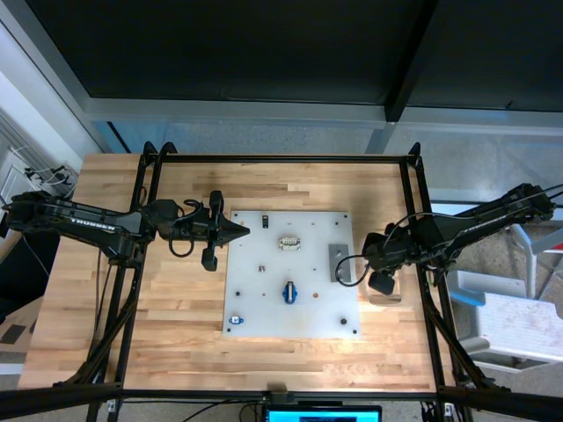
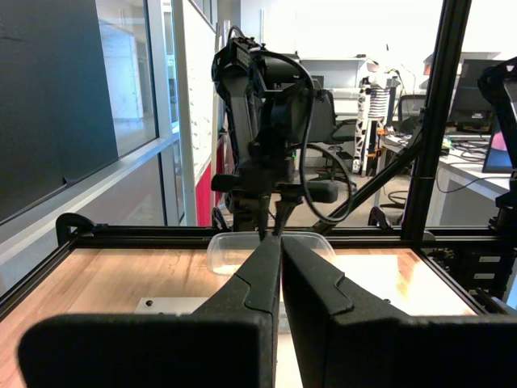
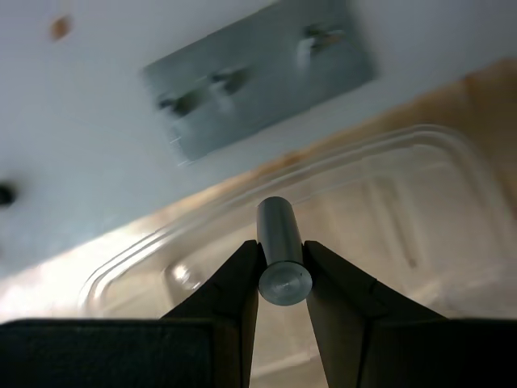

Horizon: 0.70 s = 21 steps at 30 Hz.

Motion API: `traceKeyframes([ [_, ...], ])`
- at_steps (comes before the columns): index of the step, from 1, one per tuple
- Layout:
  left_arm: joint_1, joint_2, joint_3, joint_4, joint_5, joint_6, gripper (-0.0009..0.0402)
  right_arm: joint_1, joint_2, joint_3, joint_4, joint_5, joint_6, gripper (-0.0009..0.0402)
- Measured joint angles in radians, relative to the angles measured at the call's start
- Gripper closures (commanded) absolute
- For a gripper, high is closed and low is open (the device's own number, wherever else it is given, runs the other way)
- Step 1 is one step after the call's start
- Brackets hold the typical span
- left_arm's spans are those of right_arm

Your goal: Pick the 16mm cylinder and place it in the container

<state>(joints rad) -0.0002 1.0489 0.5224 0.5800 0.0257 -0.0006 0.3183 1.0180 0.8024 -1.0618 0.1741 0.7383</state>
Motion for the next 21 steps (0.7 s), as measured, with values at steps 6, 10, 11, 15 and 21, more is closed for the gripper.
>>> traceKeyframes([
  [6, 0.000, 0.000, 0.000, 0.000, 0.000, 0.000, 0.0393, 0.000, -0.018, -0.040, -0.003, 0.019, 0.080, 0.0352],
  [10, 0.000, 0.000, 0.000, 0.000, 0.000, 0.000, 0.0393, 0.002, -0.022, -0.068, -0.002, 0.043, 0.148, 0.0352],
  [11, 0.000, 0.000, 0.000, 0.000, 0.000, 0.000, 0.0393, 0.002, -0.022, -0.072, -0.002, 0.052, 0.167, 0.0352],
  [15, 0.000, 0.000, 0.000, 0.000, 0.000, 0.000, 0.0393, 0.005, -0.022, -0.084, 0.000, 0.079, 0.204, 0.0352],
  [21, 0.000, 0.000, 0.000, 0.000, 0.000, 0.000, 0.0393, 0.024, -0.022, -0.103, 0.002, 0.091, 0.265, 0.0352],
])
